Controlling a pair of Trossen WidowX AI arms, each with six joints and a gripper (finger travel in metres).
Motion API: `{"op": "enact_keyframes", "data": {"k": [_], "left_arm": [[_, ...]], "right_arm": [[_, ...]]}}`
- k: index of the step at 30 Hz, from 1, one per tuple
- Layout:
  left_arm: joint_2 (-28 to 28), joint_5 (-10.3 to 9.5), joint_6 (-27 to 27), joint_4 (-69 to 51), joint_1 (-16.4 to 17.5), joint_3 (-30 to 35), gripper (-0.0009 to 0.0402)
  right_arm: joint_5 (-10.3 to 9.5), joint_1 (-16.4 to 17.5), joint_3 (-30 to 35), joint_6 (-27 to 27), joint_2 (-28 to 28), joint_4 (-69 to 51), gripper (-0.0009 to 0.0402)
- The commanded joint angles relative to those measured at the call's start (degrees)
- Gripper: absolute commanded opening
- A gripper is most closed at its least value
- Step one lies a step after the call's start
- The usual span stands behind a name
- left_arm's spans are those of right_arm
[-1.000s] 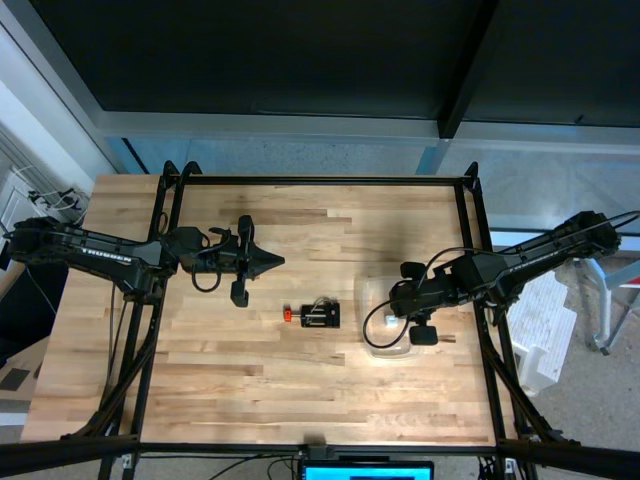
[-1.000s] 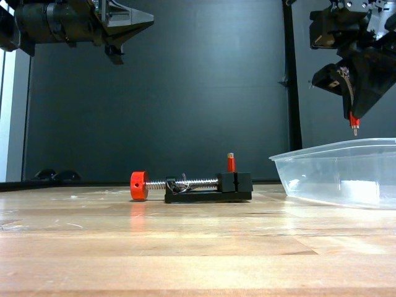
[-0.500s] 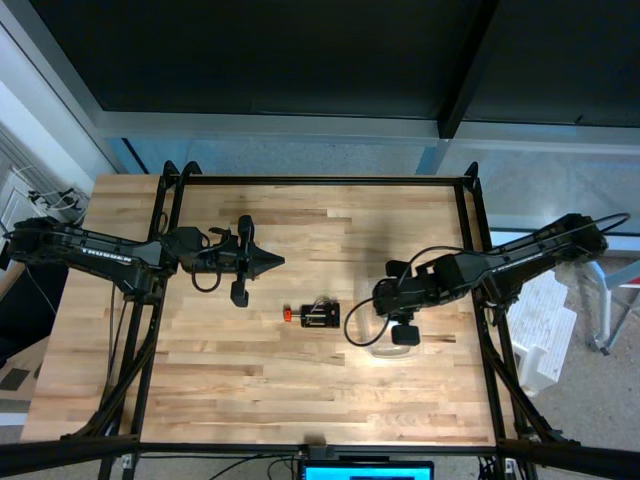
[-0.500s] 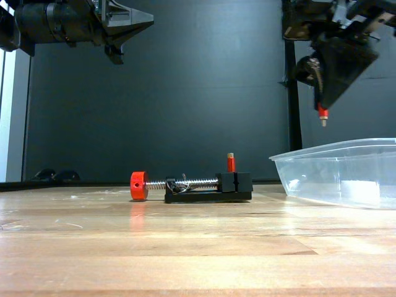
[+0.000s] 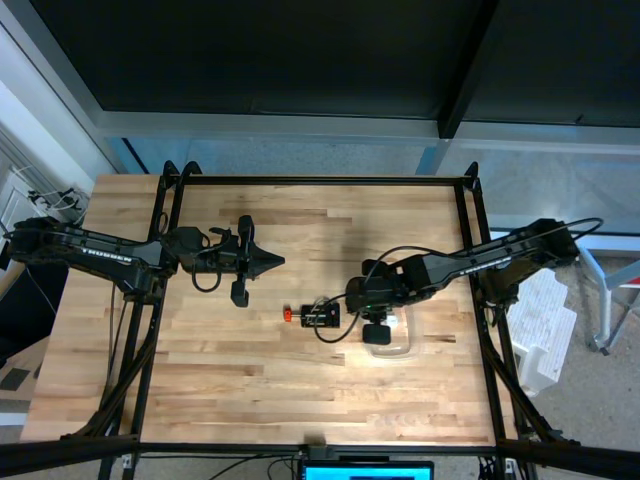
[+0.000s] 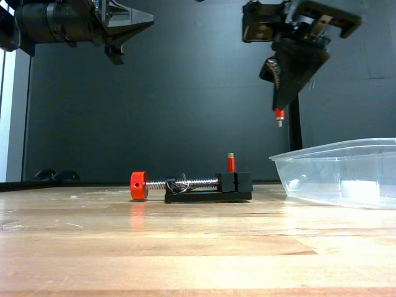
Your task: Pick the RCA connector and install on taskboard
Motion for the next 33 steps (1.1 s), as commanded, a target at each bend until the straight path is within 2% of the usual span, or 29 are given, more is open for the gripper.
{"op": "enact_keyframes", "data": {"k": [1,16,25,28,33], "left_arm": [[0.0,0.02,0.0,0.0,0.0,0.0,0.0000],[0.0,0.02,0.0,0.0,0.0,0.0,0.0000],[0.0,0.02,0.0,0.0,0.0,0.0,0.0000],[0.0,0.02,0.0,0.0,0.0,0.0,0.0000],[0.0,0.02,0.0,0.0,0.0,0.0,0.0000]], "right_arm": [[0.00,-0.4,2.2,0.0,2.1,0.0,0.0000],[-0.02,-1.6,10.0,0.0,10.1,0.2,0.0000],[0.20,-1.8,10.4,0.1,11.1,1.3,0.0000],[1.57,-1.9,10.4,0.0,11.8,1.5,0.0000],[1.33,-2.0,10.4,0.1,13.1,2.4,0.0000]]}}
